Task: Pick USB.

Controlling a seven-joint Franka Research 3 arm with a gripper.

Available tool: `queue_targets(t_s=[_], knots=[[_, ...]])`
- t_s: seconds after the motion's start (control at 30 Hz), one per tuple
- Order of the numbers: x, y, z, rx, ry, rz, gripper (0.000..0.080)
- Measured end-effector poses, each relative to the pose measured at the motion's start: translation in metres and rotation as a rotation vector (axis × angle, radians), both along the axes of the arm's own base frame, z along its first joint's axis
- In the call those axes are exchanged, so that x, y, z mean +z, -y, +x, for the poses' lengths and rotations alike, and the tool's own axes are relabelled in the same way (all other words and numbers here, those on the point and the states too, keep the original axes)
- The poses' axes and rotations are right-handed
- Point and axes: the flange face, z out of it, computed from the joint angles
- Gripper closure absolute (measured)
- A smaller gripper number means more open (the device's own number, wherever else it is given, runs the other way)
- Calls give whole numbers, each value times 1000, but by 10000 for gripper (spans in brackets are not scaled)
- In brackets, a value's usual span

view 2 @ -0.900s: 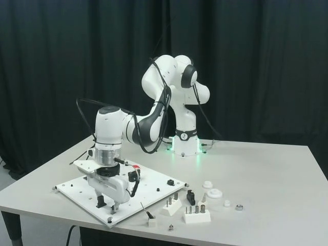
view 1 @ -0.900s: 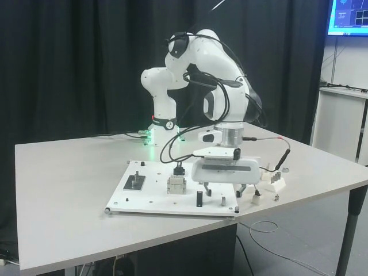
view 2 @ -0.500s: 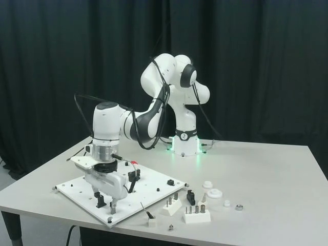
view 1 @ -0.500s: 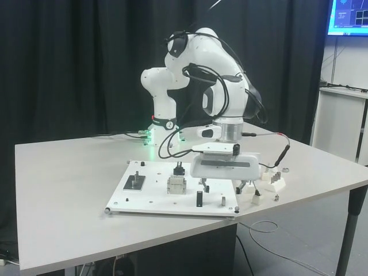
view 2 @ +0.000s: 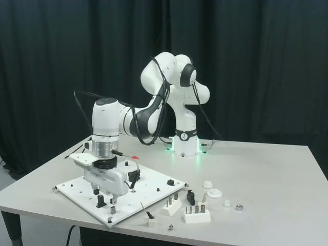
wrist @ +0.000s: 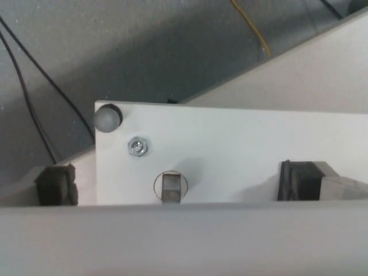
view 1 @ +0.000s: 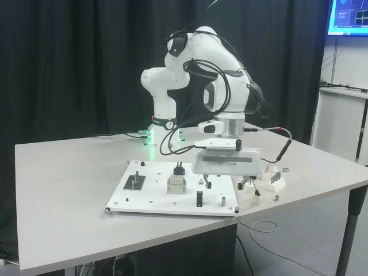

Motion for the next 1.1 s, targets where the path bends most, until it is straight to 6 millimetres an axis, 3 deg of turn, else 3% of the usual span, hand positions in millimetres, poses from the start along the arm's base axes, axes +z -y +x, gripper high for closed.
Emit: queue_targets(t_s=[1.1], knots=[[24, -13, 7, 211, -46, 9, 3]])
